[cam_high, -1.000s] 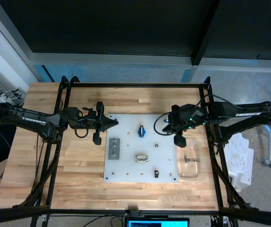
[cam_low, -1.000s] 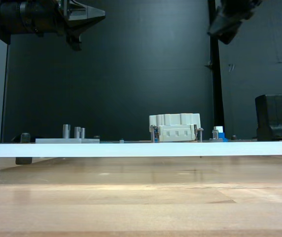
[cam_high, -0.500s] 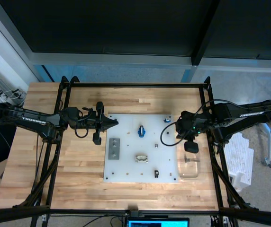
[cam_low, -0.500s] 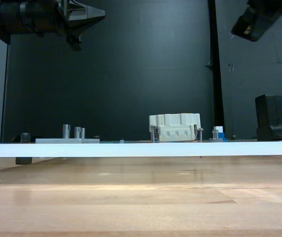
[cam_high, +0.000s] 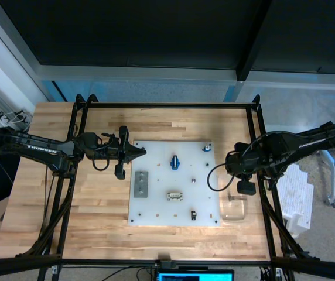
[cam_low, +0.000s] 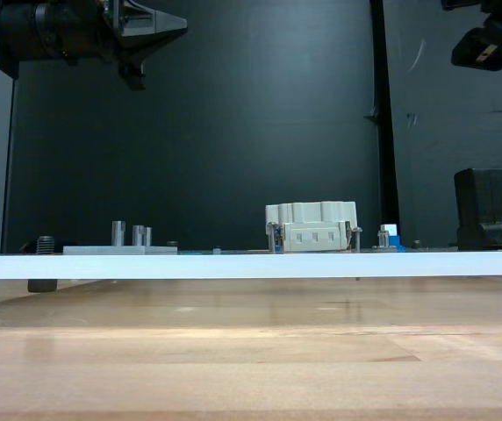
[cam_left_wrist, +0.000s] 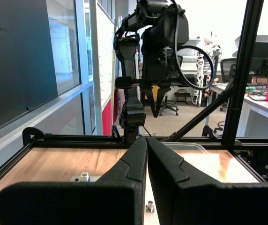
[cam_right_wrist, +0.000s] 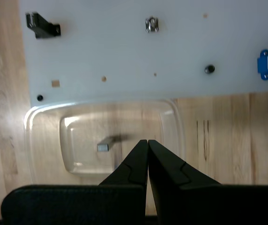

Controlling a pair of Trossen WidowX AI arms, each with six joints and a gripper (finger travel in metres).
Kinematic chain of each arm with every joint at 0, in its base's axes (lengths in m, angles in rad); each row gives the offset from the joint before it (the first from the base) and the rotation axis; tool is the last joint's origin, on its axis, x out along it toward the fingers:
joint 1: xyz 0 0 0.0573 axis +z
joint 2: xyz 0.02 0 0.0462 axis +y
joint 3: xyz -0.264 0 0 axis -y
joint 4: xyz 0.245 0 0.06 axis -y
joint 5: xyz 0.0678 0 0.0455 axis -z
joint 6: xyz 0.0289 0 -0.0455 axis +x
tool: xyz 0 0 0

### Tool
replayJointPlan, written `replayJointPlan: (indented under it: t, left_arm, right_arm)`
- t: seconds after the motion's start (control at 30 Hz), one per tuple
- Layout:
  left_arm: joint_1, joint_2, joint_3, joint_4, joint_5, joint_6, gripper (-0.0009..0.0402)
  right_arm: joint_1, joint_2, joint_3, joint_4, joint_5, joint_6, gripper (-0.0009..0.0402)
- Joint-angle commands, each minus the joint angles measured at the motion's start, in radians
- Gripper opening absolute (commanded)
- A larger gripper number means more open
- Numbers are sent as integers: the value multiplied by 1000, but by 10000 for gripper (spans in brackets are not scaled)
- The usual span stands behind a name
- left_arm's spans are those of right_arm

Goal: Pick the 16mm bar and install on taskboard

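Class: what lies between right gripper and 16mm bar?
Right wrist view: only clear tray floor between the right gripper, above the tray, and bar. Left gripper hangs over taskboard's left edge.

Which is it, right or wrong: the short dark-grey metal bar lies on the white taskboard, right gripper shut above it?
Wrong: the right wrist view shows the dark-grey metal bar in the clear plastic tray, right gripper shut above it. Left gripper hangs shut over the taskboard's left edge.

The black left gripper (cam_high: 142, 151) is hovering at the white taskboard's (cam_high: 156, 208) ten o'clock. The black right gripper (cam_high: 246, 188) is hanging at its three o'clock above a clear tray (cam_high: 236, 221) holding the dark-grey 16mm bar (cam_right_wrist: 108, 144). A grey block (cam_high: 140, 184) and a blue part (cam_high: 175, 162) are standing out against the white, and pale plank stripes are running across the wooden tabletop (cam_high: 97, 222).
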Motion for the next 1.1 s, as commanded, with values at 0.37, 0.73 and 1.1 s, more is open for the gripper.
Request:
replayJointPlan:
  t: [0.37,0.73,1.1]
  left_arm:
    - [0,0,0,0,0,0,0]
    - [0,0,0,0,0,0,0]
    - [0,0,0,0,0,0,0]
  right_arm:
    - [175,72,-12,-37,7,162,0]
    - [274,132,-55,-15,6,251,0]
    - [294,168,-59,-14,6,269,5]
